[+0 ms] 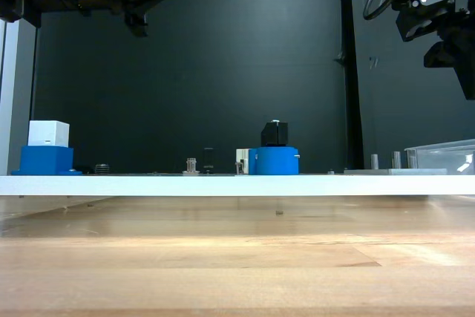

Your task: Pick the 16mm cylinder and place it in the taskboard

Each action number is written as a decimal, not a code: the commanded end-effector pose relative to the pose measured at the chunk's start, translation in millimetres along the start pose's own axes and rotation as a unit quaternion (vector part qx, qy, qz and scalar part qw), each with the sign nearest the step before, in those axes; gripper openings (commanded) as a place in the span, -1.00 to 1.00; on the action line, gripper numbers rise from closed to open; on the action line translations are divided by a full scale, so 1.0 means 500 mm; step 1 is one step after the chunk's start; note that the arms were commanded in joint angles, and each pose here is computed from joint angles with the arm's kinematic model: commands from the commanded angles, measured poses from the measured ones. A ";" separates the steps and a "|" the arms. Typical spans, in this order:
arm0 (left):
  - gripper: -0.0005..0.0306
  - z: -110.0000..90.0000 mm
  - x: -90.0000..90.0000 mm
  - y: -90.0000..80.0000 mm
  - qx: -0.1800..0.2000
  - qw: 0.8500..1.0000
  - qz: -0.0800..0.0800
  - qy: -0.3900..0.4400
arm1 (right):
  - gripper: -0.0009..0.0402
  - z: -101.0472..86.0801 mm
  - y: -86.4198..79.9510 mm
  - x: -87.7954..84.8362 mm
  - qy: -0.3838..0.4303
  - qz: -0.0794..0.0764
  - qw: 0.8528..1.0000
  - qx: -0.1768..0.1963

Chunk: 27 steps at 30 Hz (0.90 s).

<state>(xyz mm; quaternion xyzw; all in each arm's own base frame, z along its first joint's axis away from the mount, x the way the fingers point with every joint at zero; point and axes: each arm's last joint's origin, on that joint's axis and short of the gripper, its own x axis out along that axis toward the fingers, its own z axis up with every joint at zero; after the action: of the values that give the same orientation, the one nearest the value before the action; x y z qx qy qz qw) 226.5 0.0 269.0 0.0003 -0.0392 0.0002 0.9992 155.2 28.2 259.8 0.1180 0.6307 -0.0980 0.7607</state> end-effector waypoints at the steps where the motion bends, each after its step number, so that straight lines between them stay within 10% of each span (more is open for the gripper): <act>1: -0.96 0.000 0.000 0.000 0.000 1.000 0.000 0.000 | -0.58 0.000 0.000 0.000 -0.001 0.000 1.000 0.016; 16: -0.96 0.000 0.000 0.000 0.000 1.000 0.000 0.000 | -0.05 -0.004 0.000 0.024 -0.001 -0.014 0.994 0.113; 27: -0.96 0.000 0.000 0.000 0.000 1.000 0.000 0.000 | -0.01 -0.002 0.003 0.054 0.002 -0.016 0.993 0.116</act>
<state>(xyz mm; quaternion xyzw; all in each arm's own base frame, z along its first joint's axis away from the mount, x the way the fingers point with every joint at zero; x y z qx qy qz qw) 226.5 0.0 269.0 0.0003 -0.0390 0.0002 0.9992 158.7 30.0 234.3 0.1967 0.6166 -0.1818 0.7403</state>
